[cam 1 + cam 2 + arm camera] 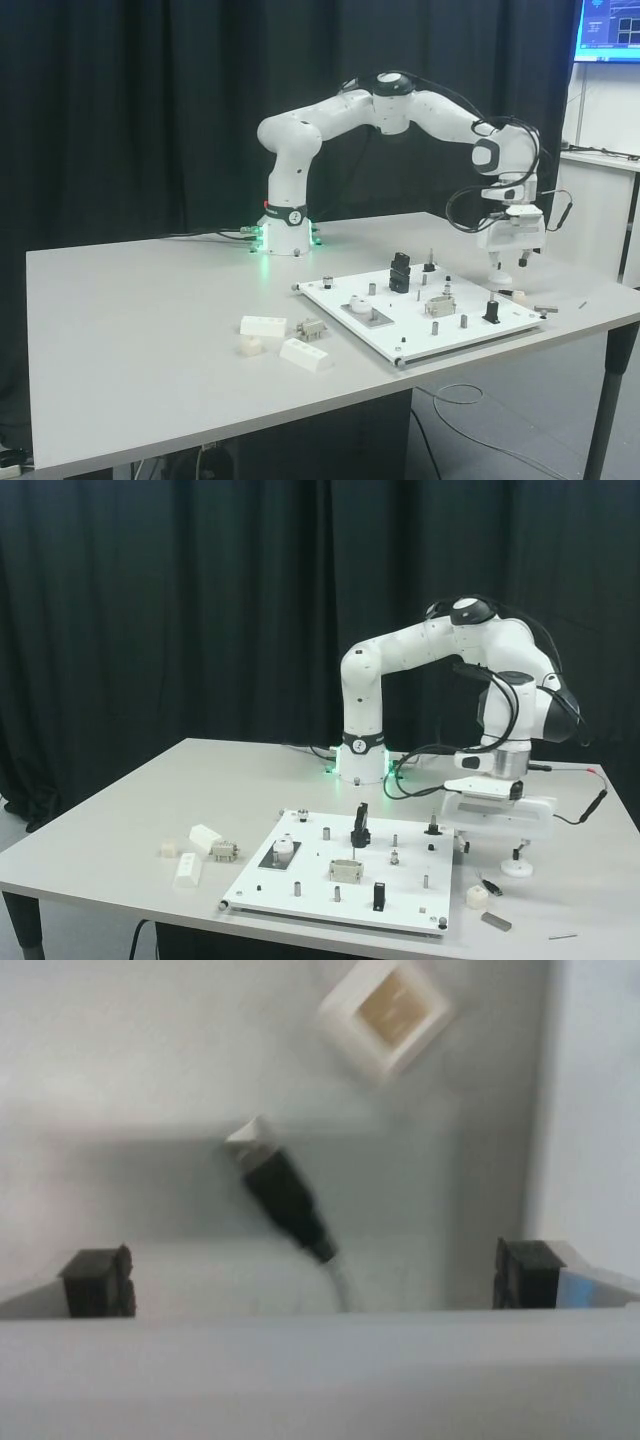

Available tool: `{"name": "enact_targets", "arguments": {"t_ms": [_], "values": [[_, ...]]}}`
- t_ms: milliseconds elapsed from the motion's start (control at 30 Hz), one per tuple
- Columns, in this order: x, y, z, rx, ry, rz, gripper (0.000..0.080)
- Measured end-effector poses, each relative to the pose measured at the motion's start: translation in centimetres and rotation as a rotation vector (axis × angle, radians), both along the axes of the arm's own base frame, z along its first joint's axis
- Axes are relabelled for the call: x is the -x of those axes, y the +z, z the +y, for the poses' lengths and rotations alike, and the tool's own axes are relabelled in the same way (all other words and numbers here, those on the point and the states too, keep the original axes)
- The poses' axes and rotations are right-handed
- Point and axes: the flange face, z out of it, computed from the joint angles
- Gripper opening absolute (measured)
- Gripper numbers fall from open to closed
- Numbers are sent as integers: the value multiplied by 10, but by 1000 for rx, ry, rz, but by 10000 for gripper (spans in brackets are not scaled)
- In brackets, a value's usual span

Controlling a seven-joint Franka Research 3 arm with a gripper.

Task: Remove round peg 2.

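Note:
The white board (pixel 400 335) (pixel 260 880) carries several short grey upright pegs, such as a peg (pixel 372 289) (pixel 326 833) near its back and another peg (pixel 463 321) (pixel 425 881) toward its right end; which one is round peg 2 I cannot tell. My gripper (pixel 510 262) (pixel 492 848) hangs open past the board's right edge, above the table, holding nothing. In the wrist view the gripper (pixel 310 1280) has its black fingertips (pixel 98 1282) far apart. Below them lie a black plug (pixel 285 1195) with a grey cable and a white square part (pixel 388 1015).
Beside the board's right end lie a white round piece (pixel 477 895), a small grey block (pixel 496 921) and a white disc (pixel 517 867). A black upright fixture (pixel 401 272) stands on the board. White blocks (pixel 263 326) lie on the table to the board's left. The table edge is close by.

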Motion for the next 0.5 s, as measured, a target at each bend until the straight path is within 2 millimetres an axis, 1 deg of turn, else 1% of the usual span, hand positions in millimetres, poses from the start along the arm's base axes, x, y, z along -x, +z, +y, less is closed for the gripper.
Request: {"name": "enact_targets", "arguments": {"t_ms": [200,500], "values": [[-16,6,-21,8,11,-11,800],[-45,12,-57,8,4,-18,800]]}}
